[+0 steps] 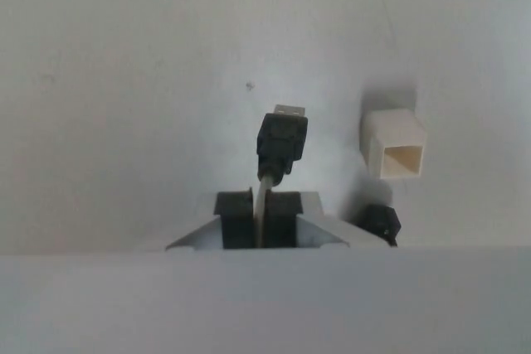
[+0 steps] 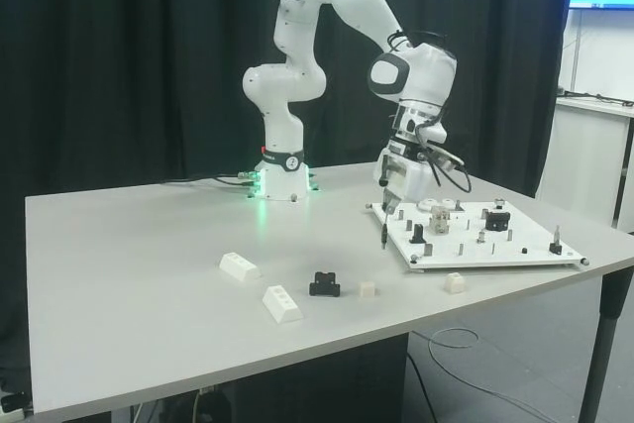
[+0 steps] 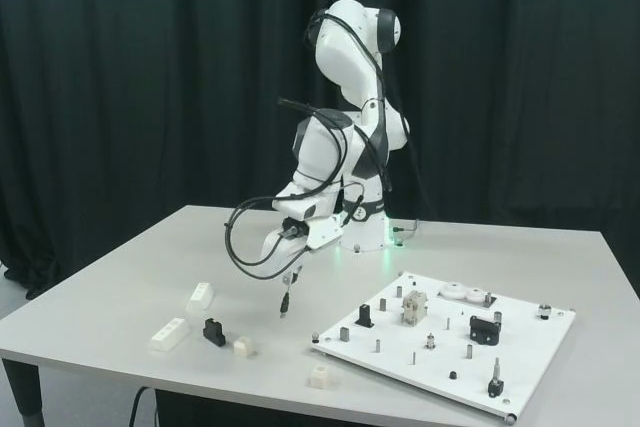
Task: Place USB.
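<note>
Tool [image 1: 260, 220] clenched on one USB cable [image 1: 280, 140], hanging above table [image 2: 129, 245]; four white blocks, one black block [image 2: 324, 285].

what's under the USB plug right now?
Bare grey table. The USB plug hangs by its cable from the gripper, above the surface. A small white block sits beside it, not under. The spot directly beneath the plug is covered.

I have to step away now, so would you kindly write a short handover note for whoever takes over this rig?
Gripper: shut on the USB plug's cable, above the grey table.
USB plug: hangs below the gripper, clear of the table, beside the white board.
Nearby: a small white socket block lies on the table.
Done: plug picked up.
Left: set the plug down and release.
</note>
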